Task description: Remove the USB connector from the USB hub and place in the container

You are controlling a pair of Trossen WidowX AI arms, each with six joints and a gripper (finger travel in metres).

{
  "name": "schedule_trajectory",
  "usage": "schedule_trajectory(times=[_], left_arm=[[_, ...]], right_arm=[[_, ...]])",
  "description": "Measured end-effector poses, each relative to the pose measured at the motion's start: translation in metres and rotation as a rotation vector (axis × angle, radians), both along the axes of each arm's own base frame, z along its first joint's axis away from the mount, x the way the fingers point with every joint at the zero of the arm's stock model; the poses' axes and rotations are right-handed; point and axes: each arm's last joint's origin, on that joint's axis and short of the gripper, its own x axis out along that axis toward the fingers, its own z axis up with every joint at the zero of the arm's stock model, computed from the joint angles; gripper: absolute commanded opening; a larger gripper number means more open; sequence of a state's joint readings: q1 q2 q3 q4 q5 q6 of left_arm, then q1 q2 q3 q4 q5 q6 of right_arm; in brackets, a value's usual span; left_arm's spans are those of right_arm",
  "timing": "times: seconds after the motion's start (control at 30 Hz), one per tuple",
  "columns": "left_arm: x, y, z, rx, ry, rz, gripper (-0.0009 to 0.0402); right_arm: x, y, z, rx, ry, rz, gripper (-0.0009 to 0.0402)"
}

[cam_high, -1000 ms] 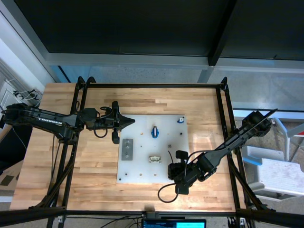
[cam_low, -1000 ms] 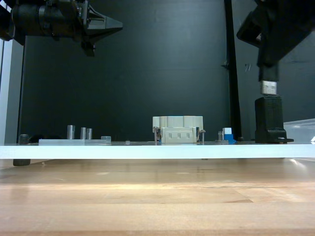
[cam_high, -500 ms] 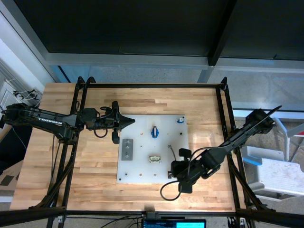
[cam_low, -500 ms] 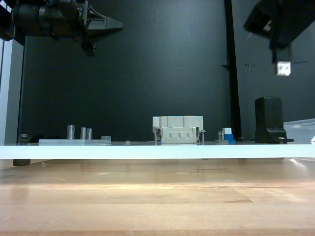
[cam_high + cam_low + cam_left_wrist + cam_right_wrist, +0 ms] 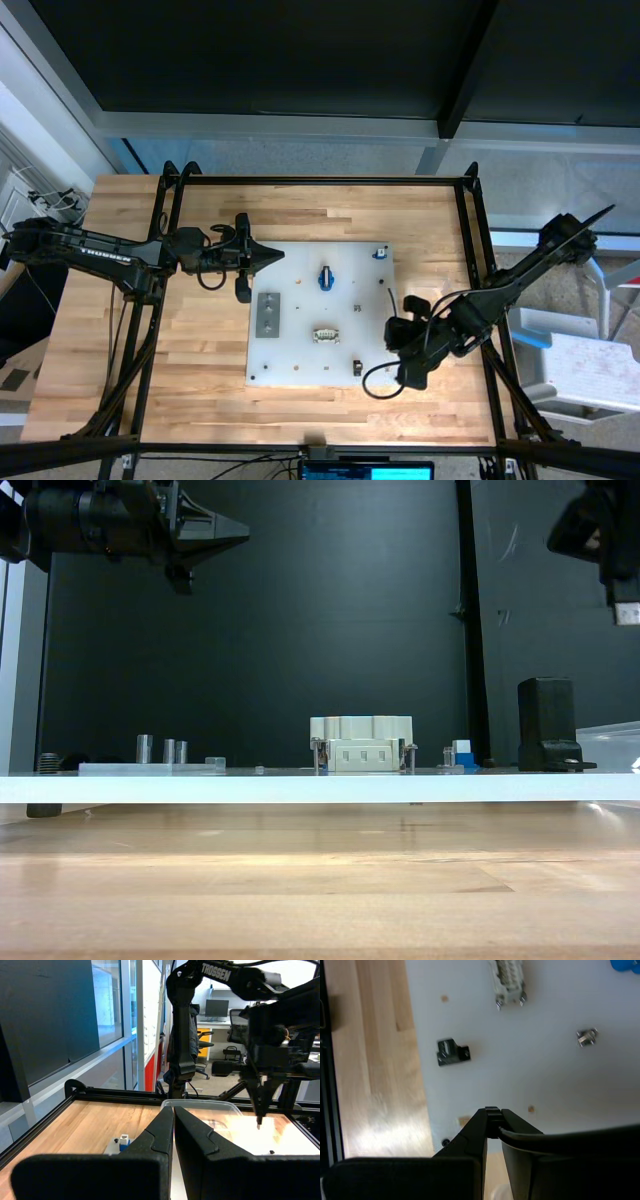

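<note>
The USB connector (image 5: pixel 627 613) hangs in the air, its silver plug tip clear of the USB hub (image 5: pixel 547 725) and to the right of it. My right gripper (image 5: pixel 492 1119) is shut on the connector, and its thin cable (image 5: pixel 383 297) trails from the gripper (image 5: pixel 394 323) over the board's right edge. The hub (image 5: pixel 357 367) stands on the white board (image 5: pixel 300 330) with nothing plugged in and shows as a small black block (image 5: pixel 451 1053). The clear container (image 5: pixel 200 1104) lies beyond the board, under the right arm. My left gripper (image 5: pixel 268 255) is shut and hovers high at the board's left corner.
On the board stand a grey metal plate (image 5: pixel 268 313), a beige multi-pin socket (image 5: pixel 324 336), a blue knob (image 5: pixel 326 277) and a small blue part (image 5: pixel 380 252). A black frame (image 5: pixel 470 260) rims the wooden table.
My right gripper has risen with the connector from just above the hub and carried it to the right, off the board's edge. The left arm has not moved.
</note>
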State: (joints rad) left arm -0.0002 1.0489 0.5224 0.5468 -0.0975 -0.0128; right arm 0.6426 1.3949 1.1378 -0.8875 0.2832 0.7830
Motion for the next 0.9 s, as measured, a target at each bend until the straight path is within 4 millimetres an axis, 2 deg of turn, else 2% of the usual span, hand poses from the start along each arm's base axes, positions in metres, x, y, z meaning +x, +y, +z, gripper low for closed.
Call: schedule_trajectory(times=[0.43, 0.9], left_arm=[[0.0, 0.0, 0.0, 0.0, 0.0, 0.0, 0.0001], [0.0, 0.0, 0.0, 0.0, 0.0, 0.0, 0.0001]], right_arm=[[-0.048, -0.029, -0.011, 0.05, 0.032, -0.057, 0.0], [-0.094, -0.04, -0.025, 0.115, 0.071, -0.122, 0.0]])
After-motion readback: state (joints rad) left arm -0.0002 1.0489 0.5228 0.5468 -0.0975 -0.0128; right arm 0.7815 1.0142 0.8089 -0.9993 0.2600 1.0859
